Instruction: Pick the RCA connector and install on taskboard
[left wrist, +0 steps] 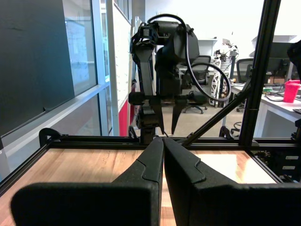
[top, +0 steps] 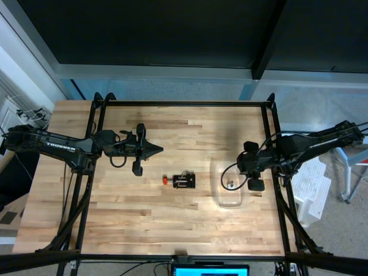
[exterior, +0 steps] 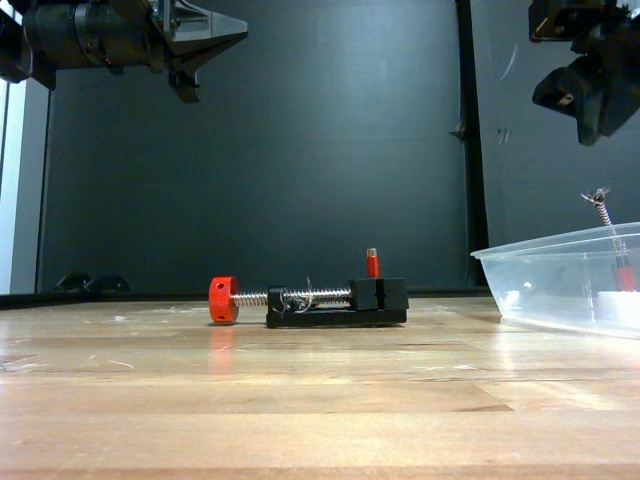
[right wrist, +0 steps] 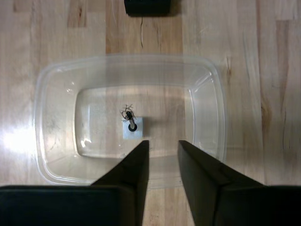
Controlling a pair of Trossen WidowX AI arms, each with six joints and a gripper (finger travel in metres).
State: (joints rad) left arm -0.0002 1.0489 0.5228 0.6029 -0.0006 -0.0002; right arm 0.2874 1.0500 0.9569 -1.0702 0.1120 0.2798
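Observation:
The RCA connector (right wrist: 132, 124), a tiny dark plug with frayed wire at its top, stands on a small white square bit (right wrist: 137, 132) inside the clear plastic tray (right wrist: 207, 113). It also shows in the low view as a thin upright piece (exterior: 606, 218). My right gripper (right wrist: 163, 145) hangs open straight above the tray, well clear of the connector. The taskboard (top: 185, 181), a black block with a silvery screw and a red knob (exterior: 223, 299), lies mid-table left of the tray (top: 220, 195). My left gripper (top: 156, 149) is shut and empty, held high left of the taskboard.
A black frame rail (top: 184, 103) runs around the wooden table. The tray's raised walls (exterior: 560, 250) surround the connector. The left arm (top: 63, 146) stretches in from the left edge and the right arm (top: 310, 144) from the right.

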